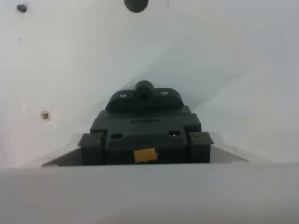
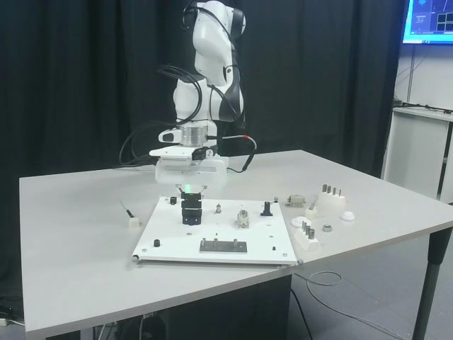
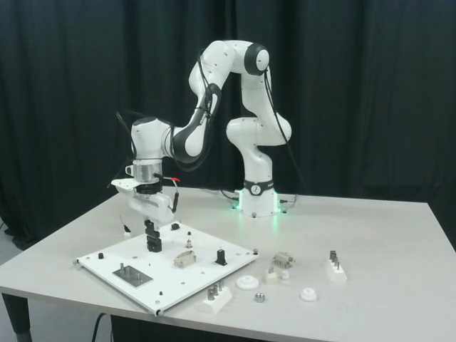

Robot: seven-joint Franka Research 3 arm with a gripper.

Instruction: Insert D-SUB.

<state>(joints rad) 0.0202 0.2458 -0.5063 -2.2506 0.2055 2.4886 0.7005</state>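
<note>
My gripper (image 1: 145, 148) is shut on a black D-SUB connector (image 1: 145, 122), its black fingers (image 1: 91, 148) pressing both sides of it. The connector points down at the white board (image 1: 70, 70), and its lower end has two small screws. In the first room view the gripper (image 2: 191, 200) holds the connector (image 2: 191, 214) upright at the board's (image 2: 177, 234) rear left part. I cannot tell whether it touches the board. The second room view shows the gripper (image 3: 151, 231) and connector (image 3: 152, 244) in the same place. A grey metal socket (image 2: 242, 218) sits on the board to the right.
The board also carries a black bracket (image 2: 266, 208), a metal block with pins (image 2: 223, 245) and small black pegs (image 2: 172, 201). On the table beside the board are white pin holders (image 2: 306, 234), a metal connector (image 2: 296, 200), round parts (image 2: 346, 215) and a small white piece (image 2: 134, 206).
</note>
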